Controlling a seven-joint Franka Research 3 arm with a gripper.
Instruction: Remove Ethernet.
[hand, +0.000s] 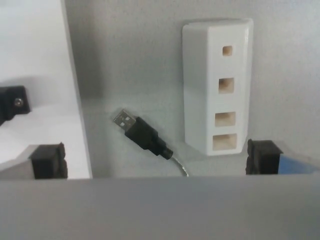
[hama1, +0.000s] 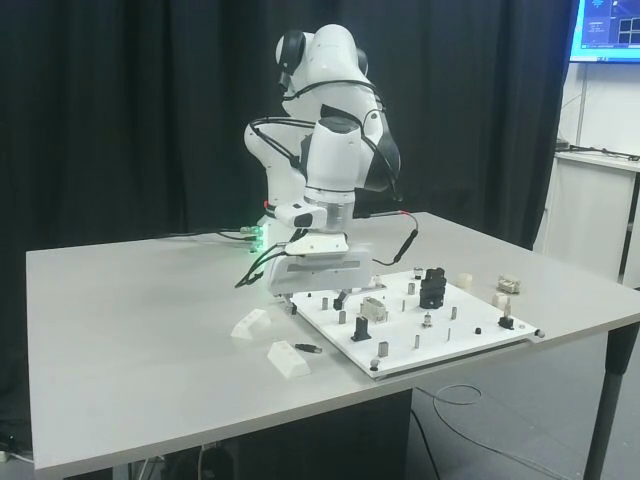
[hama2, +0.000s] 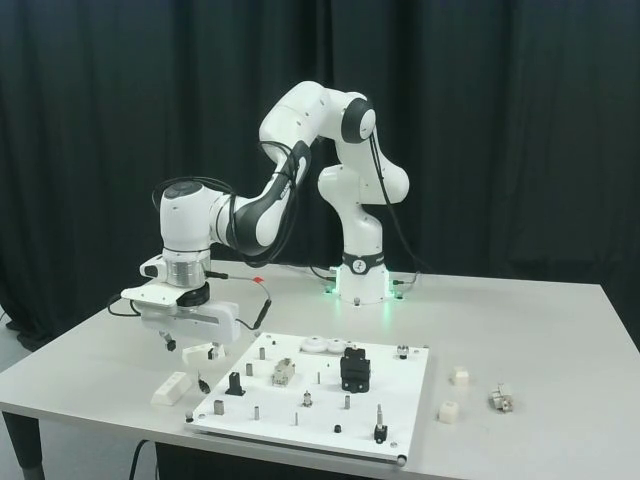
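Observation:
A white socket block (hand: 216, 85) with several empty square openings lies on the grey table. Beside it lies a loose black cable plug with a metal USB-style tip (hand: 141, 132), in none of the openings. My gripper (hand: 155, 160) hangs open above them, and its black fingertips (hand: 48, 161) stand wide apart on either side of the plug and block. From the first room view the gripper (hama1: 288, 296) is low over the table, near two white blocks (hama1: 288, 358) (hama1: 250, 323) in front of the board. No Ethernet plug shows in any view.
A white board (hama1: 455, 345) with black and metal fixtures and pegs lies next to the gripper, and its edge (hand: 40, 60) shows in the wrist view. Small white parts (hama2: 448, 411) and a metal part (hama2: 501, 400) lie beyond the board. The arm's base (hama2: 362, 285) stands at the back.

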